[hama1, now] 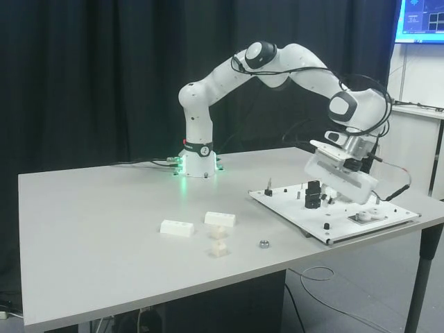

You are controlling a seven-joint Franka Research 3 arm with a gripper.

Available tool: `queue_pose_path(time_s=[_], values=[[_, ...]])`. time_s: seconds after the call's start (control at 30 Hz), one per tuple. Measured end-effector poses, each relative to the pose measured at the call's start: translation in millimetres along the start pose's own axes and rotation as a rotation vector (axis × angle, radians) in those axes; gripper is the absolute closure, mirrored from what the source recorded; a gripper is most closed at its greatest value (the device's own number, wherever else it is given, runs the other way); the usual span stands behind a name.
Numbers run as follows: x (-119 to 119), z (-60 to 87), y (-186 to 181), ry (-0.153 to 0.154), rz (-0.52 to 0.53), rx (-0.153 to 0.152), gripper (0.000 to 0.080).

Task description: Place small gear.

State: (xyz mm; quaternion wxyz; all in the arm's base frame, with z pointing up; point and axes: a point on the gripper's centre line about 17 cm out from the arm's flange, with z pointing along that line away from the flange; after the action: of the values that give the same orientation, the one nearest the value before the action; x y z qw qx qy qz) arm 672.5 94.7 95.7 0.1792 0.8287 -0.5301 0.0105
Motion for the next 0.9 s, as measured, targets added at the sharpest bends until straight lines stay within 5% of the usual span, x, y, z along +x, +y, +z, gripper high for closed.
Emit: queue_pose_path(time_s=[0.37,0.9], values=[[38,23.4,32,0.0,-0.158,-0.085,0.0667],[62,63.0,66,-0.062,-0.352,-0.158,0.0667]])
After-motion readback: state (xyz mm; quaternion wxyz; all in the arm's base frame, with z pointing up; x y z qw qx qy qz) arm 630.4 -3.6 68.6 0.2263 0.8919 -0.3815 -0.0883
